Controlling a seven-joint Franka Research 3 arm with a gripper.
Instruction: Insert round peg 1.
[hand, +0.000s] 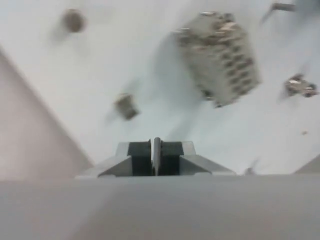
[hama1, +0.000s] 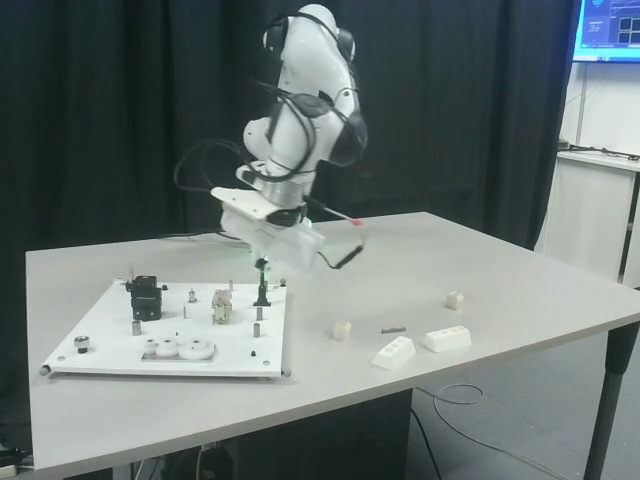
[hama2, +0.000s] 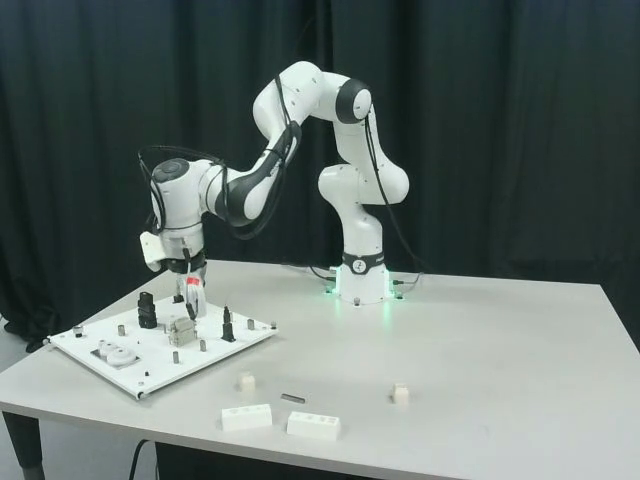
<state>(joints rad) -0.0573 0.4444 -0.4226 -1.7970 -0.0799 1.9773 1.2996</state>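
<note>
The end effector (hand: 156, 157) is clenched on a thin round peg (hand: 157, 150), probably rigid, light and slippery; grip it mid-shaft above the white board (hama1: 120, 350).

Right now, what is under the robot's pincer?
Under the pincer lies the white board, with a grey connector block and small pegs standing on it. The pincer grips a thin peg. The board directly below the pincer is hidden by it.

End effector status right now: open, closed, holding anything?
End effector: closed on a thin upright peg, above the white board.
</note>
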